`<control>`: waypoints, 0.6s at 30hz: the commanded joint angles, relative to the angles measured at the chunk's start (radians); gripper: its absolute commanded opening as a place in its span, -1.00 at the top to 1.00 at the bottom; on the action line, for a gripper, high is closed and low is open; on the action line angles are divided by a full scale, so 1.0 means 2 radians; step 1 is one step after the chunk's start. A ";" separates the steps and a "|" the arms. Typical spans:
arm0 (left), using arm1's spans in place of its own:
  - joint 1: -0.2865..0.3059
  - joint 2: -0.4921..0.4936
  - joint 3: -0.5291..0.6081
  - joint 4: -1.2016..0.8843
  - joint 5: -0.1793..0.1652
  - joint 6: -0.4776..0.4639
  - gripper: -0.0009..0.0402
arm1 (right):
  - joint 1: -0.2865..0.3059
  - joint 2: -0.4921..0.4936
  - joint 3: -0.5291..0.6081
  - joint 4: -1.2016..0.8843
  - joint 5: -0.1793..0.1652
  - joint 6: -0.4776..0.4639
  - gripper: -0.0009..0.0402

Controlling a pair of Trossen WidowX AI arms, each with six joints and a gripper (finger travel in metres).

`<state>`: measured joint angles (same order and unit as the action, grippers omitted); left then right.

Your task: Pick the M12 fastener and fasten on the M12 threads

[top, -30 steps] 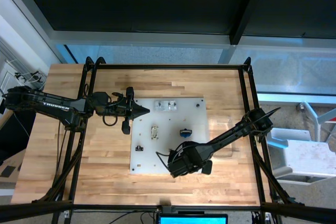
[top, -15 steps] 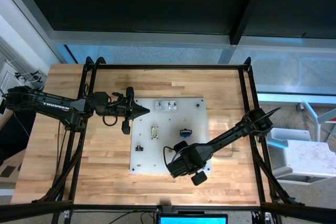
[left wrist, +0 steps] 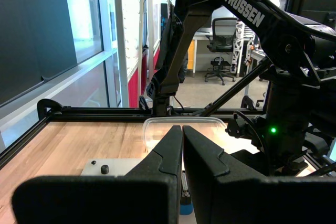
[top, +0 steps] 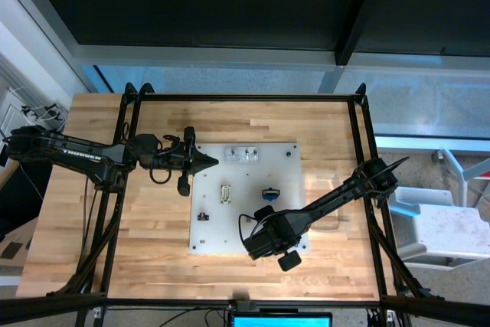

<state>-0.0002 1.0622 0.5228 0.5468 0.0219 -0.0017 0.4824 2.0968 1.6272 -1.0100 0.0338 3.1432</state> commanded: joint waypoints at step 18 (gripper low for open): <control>0.000 0.000 0.000 0.000 0.000 0.000 0.96 | 0.000 -0.001 0.000 -0.004 0.000 -0.018 0.66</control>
